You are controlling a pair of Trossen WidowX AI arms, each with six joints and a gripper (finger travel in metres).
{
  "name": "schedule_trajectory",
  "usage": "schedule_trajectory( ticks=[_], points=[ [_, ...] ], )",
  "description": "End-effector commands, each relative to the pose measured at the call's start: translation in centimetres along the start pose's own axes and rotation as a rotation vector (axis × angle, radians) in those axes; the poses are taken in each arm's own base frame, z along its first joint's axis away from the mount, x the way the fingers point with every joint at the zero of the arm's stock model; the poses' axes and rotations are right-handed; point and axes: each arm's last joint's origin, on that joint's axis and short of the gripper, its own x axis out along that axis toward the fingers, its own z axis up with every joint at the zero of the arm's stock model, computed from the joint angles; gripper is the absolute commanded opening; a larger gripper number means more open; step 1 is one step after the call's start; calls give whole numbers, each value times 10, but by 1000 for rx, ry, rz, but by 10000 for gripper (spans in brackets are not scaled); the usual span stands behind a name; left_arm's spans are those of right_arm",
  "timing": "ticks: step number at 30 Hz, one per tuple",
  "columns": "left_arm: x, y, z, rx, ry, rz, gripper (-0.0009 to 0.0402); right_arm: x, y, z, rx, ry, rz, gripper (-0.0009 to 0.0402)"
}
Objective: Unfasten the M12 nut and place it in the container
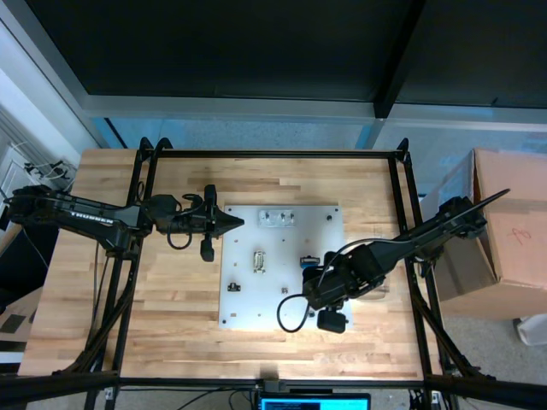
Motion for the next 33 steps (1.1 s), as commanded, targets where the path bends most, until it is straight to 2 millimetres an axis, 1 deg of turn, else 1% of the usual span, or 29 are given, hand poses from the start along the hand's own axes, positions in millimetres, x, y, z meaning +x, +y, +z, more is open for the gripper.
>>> schedule_trajectory(
  ticks=[1,6,12,17,20,28,33],
  points=[
    [0,0,0,0,0,0,0,3,1,1,35,15,5,0],
    [0,0,0,0,0,0,0,12,3,3,98,34,-11,0],
    [0,0,0,0,0,0,0,15,10,10,105,35,-15,0],
    [0,0,0,0,0,0,0,25,13,13,113,53,-28,3],
    [0,0,0,0,0,0,0,32,14,14,158,64,-40,25],
    [0,0,0,0,0,0,0,46,16,15,240,89,-70,121],
    [0,0,0,0,0,0,0,55,18,15,276,104,-86,164]
  ],
)
